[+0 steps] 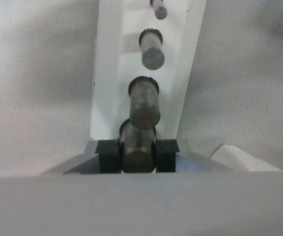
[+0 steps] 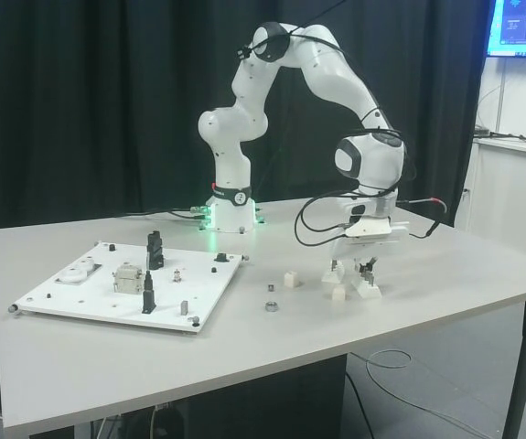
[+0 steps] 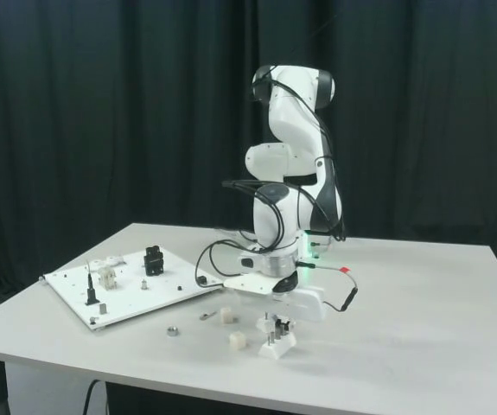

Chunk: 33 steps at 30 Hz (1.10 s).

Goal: Pick round peg 4.

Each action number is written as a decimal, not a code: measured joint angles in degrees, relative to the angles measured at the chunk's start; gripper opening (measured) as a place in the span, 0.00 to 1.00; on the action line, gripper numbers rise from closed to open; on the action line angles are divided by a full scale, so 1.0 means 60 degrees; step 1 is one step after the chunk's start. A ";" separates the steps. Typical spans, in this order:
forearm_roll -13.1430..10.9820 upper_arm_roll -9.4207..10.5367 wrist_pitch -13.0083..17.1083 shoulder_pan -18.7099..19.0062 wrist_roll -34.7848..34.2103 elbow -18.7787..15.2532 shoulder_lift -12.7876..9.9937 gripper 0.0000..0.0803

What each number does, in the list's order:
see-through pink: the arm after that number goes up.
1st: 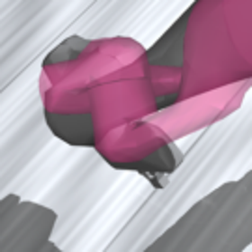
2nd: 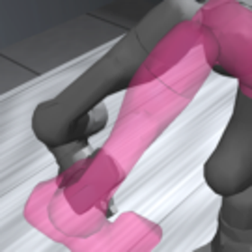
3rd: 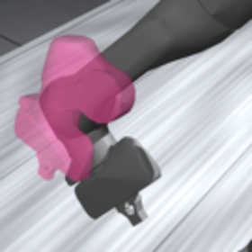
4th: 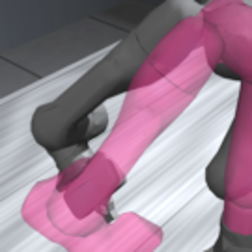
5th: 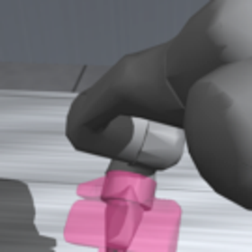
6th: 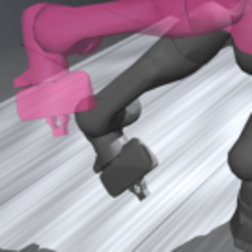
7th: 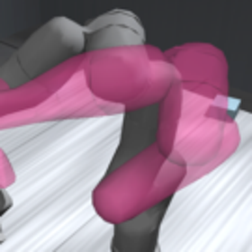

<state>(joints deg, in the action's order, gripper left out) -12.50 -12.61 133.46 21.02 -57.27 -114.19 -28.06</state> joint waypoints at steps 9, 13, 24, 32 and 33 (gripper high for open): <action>0.0000 -0.0020 -0.0248 -0.0007 -0.0040 0.0000 0.0189 0.19; 0.0005 -0.0053 -0.0542 -0.0007 -0.0066 0.0000 0.0403 0.19; 0.0057 -0.0145 -0.1288 -0.0007 -0.0071 -0.0001 0.1073 0.19; 0.0136 -0.0184 -0.1410 -0.0007 -0.0088 -0.0002 0.1304 0.19; 0.0140 -0.0189 -0.1414 -0.0007 -0.0088 -0.0002 0.1316 0.19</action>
